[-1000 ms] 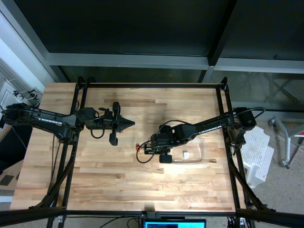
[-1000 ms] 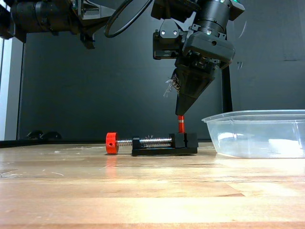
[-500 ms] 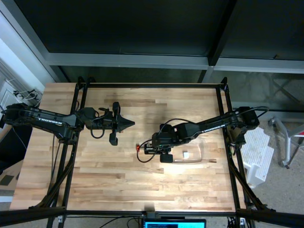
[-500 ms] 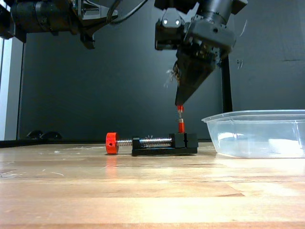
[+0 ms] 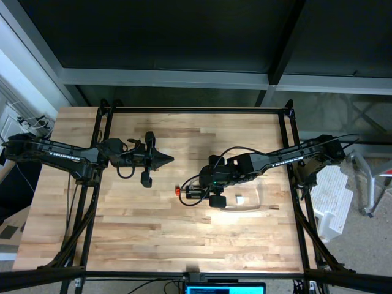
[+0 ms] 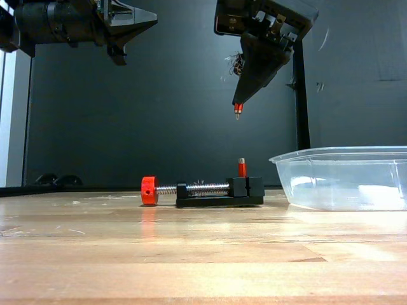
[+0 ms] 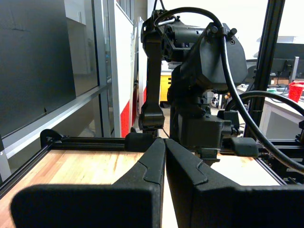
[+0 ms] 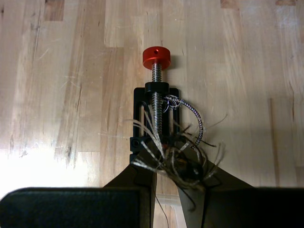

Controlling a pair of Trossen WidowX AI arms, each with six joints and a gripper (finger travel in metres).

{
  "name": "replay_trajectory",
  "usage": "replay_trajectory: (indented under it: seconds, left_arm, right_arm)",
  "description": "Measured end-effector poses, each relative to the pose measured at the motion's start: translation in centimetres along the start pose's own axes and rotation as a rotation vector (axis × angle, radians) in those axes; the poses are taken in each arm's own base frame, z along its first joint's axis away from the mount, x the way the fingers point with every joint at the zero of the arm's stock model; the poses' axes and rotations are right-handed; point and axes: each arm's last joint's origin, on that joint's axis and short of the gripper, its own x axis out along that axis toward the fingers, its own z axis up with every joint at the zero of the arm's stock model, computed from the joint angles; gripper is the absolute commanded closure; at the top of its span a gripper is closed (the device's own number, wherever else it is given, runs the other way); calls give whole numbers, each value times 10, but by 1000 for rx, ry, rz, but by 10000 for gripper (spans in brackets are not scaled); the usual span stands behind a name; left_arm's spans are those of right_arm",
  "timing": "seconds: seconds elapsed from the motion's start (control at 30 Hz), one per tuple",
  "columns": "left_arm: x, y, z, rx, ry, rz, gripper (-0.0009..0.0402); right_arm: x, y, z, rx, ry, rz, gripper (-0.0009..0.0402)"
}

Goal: Remove the RCA connector from the receptacle and place in the container

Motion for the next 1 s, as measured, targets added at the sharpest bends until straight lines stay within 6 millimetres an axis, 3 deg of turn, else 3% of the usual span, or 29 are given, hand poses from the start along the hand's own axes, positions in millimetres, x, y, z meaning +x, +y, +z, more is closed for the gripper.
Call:
replay_trajectory:
  seconds: [0.57, 1.0]
  left_arm:
    - [0, 0, 0, 0, 0, 0, 393]
    - [0, 0, 0, 0, 1, 0, 393]
  right_arm:
    - [-21, 3, -7, -1, 10, 0, 393]
    - [-31, 6, -57, 42, 75, 7, 393]
